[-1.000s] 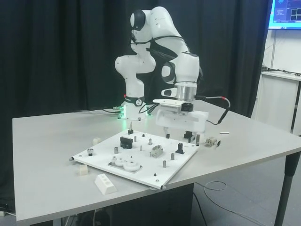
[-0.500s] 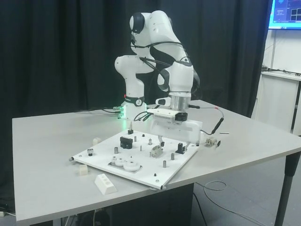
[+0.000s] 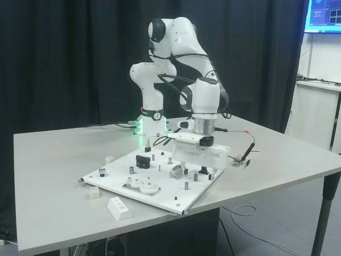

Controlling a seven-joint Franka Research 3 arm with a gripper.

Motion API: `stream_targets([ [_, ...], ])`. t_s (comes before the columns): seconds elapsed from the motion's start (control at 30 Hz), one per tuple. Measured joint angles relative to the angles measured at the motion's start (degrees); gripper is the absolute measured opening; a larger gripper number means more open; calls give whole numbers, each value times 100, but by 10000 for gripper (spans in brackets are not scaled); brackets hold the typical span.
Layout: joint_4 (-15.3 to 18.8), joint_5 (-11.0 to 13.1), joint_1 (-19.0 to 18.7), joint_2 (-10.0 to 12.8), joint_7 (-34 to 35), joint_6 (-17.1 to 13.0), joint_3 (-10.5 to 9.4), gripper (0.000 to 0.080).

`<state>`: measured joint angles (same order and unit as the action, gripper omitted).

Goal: Remove square peg 3.

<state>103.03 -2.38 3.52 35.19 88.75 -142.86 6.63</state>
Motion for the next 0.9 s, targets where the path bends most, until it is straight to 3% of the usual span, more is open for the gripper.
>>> stream_targets([
  [0.27,-201,68,0,180,-16,145,0,800],
  [0.3,-221,68,0,194,-25,160,0,672],
  [0.47,-322,68,1,252,-72,258,7,672],
  [0.5,-341,68,1,261,-72,282,8,492],
  [0.63,-404,68,1,284,-72,375,17,492],
  [0.67,-414,68,2,284,-72,419,27,329],
  [0.83,-439,69,2,284,-84,572,83,329],
  [0.87,-441,85,4,283,-85,580,86,134],
  [0.9,-443,101,6,284,-87,581,86,134],
])
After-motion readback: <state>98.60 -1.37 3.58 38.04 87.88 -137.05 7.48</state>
